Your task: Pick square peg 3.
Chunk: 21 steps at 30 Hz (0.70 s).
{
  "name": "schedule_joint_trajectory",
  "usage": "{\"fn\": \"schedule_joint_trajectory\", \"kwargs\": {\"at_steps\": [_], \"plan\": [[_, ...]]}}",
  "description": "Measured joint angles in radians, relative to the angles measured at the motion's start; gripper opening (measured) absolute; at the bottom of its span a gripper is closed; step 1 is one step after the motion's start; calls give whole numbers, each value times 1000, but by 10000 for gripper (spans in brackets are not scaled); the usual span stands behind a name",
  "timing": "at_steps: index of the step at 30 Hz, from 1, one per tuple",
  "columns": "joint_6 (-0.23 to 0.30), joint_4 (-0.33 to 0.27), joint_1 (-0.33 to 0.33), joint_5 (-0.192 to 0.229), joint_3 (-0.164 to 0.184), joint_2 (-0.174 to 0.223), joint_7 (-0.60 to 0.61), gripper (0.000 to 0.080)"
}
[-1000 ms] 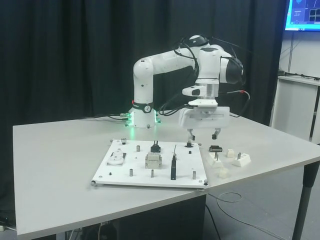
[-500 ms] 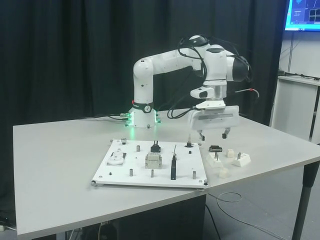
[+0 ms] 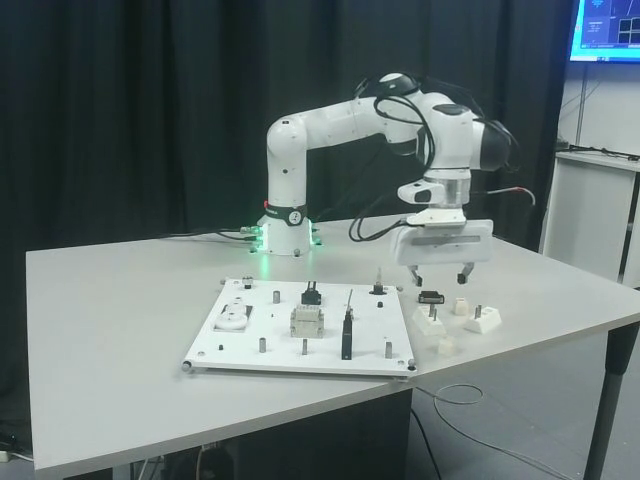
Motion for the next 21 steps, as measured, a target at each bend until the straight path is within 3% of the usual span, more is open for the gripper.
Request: {"fn": "schedule_joint_trajectory", "kwargs": {"at_steps": [21], "plan": [[45,13,12,-47,59,3,18,800]]}}
